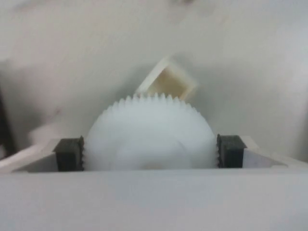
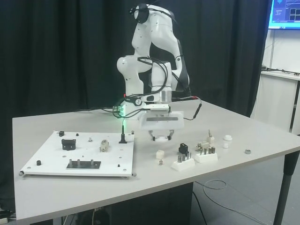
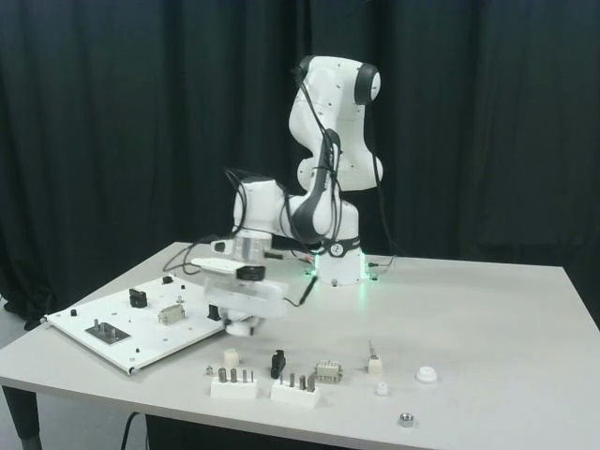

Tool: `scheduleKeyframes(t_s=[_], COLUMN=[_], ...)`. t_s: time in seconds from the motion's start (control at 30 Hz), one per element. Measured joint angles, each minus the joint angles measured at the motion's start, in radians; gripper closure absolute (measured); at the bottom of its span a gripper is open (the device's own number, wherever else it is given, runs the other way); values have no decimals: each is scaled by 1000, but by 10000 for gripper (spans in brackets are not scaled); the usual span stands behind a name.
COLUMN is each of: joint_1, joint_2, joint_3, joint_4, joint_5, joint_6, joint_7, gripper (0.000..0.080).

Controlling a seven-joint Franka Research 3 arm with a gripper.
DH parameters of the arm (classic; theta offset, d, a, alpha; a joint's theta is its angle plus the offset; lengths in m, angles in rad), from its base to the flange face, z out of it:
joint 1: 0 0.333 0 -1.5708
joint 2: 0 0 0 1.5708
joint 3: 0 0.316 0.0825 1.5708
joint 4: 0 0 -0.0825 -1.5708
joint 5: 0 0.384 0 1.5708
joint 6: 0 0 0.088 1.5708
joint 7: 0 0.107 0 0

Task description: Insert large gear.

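**Between the pads: a gear held by its teeth alone**

Between the two black fingertips of the gripper sits the large gear, white and toothed, pinched across its width with one pad on each side of its rim. The gripper is closed on it and carries it clear of the worktop, hanging near the centre of both room views, just beyond the right edge of the white assembly board.

I judge the grip to be the weak spot. The pads bear only on the teeth, so the gear could tip or turn between them if it meets the board off-centre, and then it would jam or drop instead of seating. The wrist view also hides the gear's bore, so alignment cannot be checked from here.

Below the gear, a small white open block lies on the worktop. Further toward the lower right of the first room view stand white holders with small parts, well apart from the gripper; a low sweep could knock them.
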Motion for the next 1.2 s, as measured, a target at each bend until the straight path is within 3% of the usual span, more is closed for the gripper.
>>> scheduleKeyframes(t_s=[0.17,0.33,0.6,1.2], joint_1=[-11,-44,-124,-297], joint_2=[5,19,65,228], joint_3=[-45,-67,-68,-54], joint_4=[39,87,194,464], joint_5=[0,0,0,2], joint_6=[-1,-13,-63,-207], joint_7=[-80,-156,-269,-500], gripper=[207,207,207,207])
